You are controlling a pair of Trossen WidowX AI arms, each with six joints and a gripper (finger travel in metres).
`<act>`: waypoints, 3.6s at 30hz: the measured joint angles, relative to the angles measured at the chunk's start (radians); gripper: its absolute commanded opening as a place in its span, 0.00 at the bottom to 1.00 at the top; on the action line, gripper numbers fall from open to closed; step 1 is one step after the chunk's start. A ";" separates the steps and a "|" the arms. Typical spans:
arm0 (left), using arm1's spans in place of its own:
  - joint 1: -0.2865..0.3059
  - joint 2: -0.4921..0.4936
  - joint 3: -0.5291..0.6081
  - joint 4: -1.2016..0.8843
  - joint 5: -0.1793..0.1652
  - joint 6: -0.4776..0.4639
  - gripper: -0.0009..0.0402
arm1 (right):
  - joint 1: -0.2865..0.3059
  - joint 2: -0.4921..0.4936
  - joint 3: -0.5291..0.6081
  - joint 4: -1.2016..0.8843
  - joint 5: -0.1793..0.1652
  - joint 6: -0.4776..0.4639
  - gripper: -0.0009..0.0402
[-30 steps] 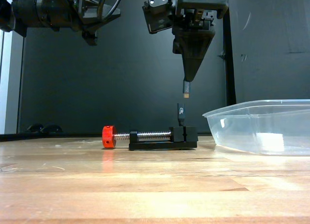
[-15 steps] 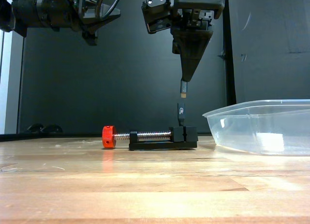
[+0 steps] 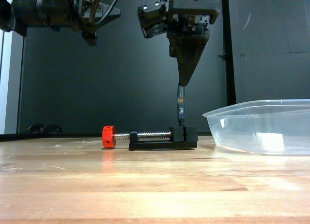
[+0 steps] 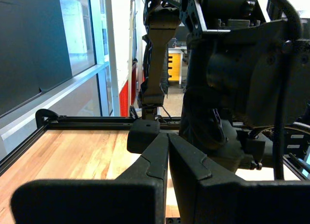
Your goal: Pick the USB-C connector and install on taskboard
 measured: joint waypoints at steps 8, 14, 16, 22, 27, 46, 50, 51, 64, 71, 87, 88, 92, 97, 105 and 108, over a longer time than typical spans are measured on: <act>0.000 0.000 0.000 0.000 0.000 0.000 0.02 | 0.000 0.005 0.004 -0.005 0.001 0.001 0.02; 0.000 0.000 0.000 0.000 0.000 0.000 0.02 | 0.000 0.005 0.002 -0.011 0.004 0.005 0.02; 0.000 0.000 0.000 0.000 0.000 0.000 0.02 | 0.000 0.005 0.000 -0.011 0.004 0.005 0.02; 0.000 0.000 0.000 0.000 0.000 0.000 0.02 | -0.002 0.005 -0.004 -0.007 0.004 0.005 0.02; 0.000 0.000 0.000 0.000 0.000 0.000 0.02 | -0.002 0.005 -0.005 -0.005 0.004 0.005 0.02; 0.000 0.000 0.000 0.000 0.000 0.000 0.02 | -0.002 0.005 -0.005 0.001 0.000 0.000 0.02; 0.000 0.000 0.000 0.000 0.000 0.000 0.02 | -0.002 0.005 -0.005 0.001 0.000 -0.002 0.02; 0.000 0.000 0.000 0.000 0.000 0.000 0.02 | -0.002 0.005 -0.005 0.001 0.000 -0.002 0.02; 0.000 0.000 0.000 0.000 0.000 0.000 0.02 | -0.002 0.003 -0.007 0.001 -0.001 -0.012 0.02; 0.000 0.000 0.000 0.000 0.000 0.000 0.02 | -0.002 0.003 -0.007 0.012 -0.003 -0.020 0.02; 0.000 0.000 0.000 0.000 0.000 0.000 0.02 | -0.002 0.003 -0.007 -0.005 -0.002 -0.023 0.02; 0.000 0.000 0.000 0.000 0.000 0.000 0.02 | -0.002 0.003 -0.007 -0.005 -0.002 -0.023 0.02; 0.000 0.000 0.000 0.000 0.000 0.000 0.02 | -0.002 0.003 -0.009 -0.004 -0.002 -0.023 0.02; 0.000 0.000 0.000 0.000 0.000 0.000 0.02 | -0.002 0.002 -0.014 0.001 -0.001 -0.023 0.02; 0.000 0.000 0.000 0.000 0.000 0.000 0.02 | -0.002 0.002 -0.032 0.029 0.000 -0.027 0.02; 0.000 0.000 0.000 0.000 0.000 0.000 0.02 | -0.002 0.000 -0.046 0.045 0.000 -0.029 0.02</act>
